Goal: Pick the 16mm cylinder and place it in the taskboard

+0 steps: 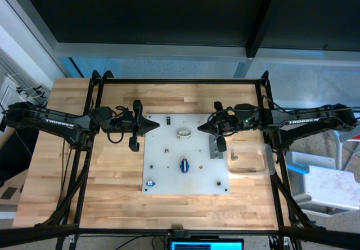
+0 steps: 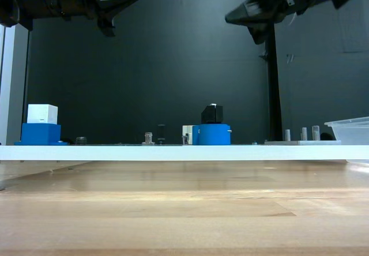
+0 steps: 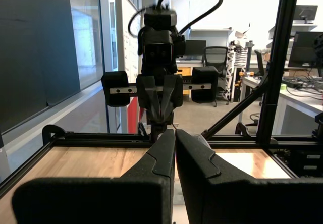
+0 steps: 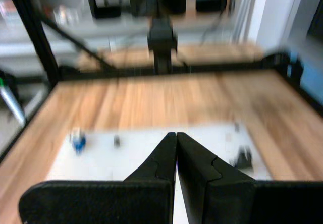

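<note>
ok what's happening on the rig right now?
Nothing is gripped yet. The left pincer and right pincer both hang shut and empty, high over the far half of the taskboard, tips facing each other. A clear tray sits at the board's right edge. A small grey piece in it may be the 16mm cylinder.

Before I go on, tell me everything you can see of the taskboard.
The taskboard is a flat white square plate lying level on the wooden table, mid-table. It carries a blue fitting, a beige connector, a grey block at its right edge and small holes. Nothing touches it from above: the left gripper and right gripper hang well above its far half, jaws shut.
</note>
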